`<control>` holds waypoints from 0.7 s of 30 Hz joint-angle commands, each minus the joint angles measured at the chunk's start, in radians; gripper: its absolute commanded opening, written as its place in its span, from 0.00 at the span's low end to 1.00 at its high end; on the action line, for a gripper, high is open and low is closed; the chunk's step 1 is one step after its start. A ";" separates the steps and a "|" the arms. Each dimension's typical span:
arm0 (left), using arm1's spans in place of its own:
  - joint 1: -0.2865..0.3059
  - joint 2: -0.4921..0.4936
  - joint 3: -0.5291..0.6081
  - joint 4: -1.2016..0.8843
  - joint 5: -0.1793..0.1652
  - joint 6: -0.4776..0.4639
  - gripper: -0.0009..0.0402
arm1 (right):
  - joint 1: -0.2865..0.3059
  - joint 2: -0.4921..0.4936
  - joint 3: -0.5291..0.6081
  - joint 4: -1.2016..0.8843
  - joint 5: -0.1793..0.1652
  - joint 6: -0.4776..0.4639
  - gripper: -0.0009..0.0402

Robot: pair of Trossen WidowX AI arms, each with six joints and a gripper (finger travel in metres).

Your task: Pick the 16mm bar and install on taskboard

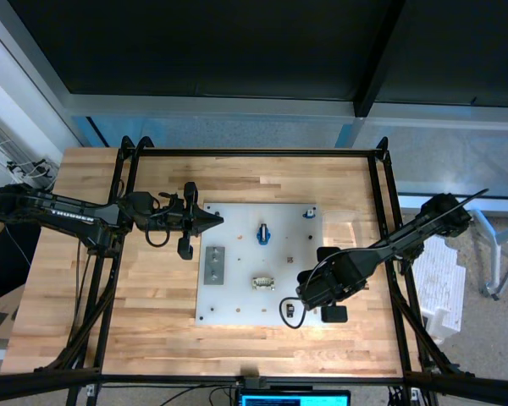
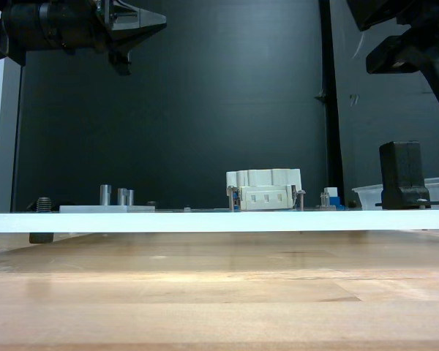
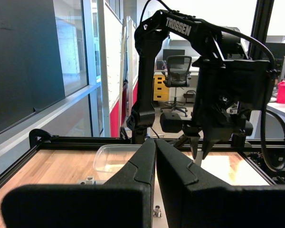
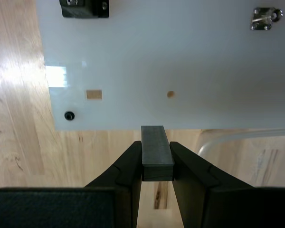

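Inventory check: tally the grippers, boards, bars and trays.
Taskboard: 1
Grippers: 2 (left gripper shut, near its far left corner; right gripper by its near right corner)
16mm bar, held in the right gripper: 1
Clear tray: 1
Total: 5

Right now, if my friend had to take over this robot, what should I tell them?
Left gripper: shut with nothing in it, hovering high over the left edge of the taskboard.
Right gripper: shut on the 16mm bar, held in the air by the board's near right part.
Done: the bar is picked up.
Left to do: the bar is not on the board yet. It probably needs carrying to its spot, setting in, then letting go.
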 commanded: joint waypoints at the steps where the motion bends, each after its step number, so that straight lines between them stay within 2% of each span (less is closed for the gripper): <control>1: 0.000 0.000 0.000 0.000 0.000 0.000 0.02 | 0.013 0.023 0.021 0.001 -0.001 0.019 0.03; 4: 0.000 0.000 0.000 0.000 0.000 0.000 0.02 | 0.024 0.043 0.041 0.004 -0.024 0.019 0.03; 14: 0.000 0.000 0.000 0.000 0.000 0.000 0.02 | 0.053 0.093 0.045 0.063 -0.023 0.053 0.03; 21: 0.000 0.000 0.000 0.000 0.000 0.000 0.02 | 0.074 0.093 0.037 0.093 -0.015 0.089 0.03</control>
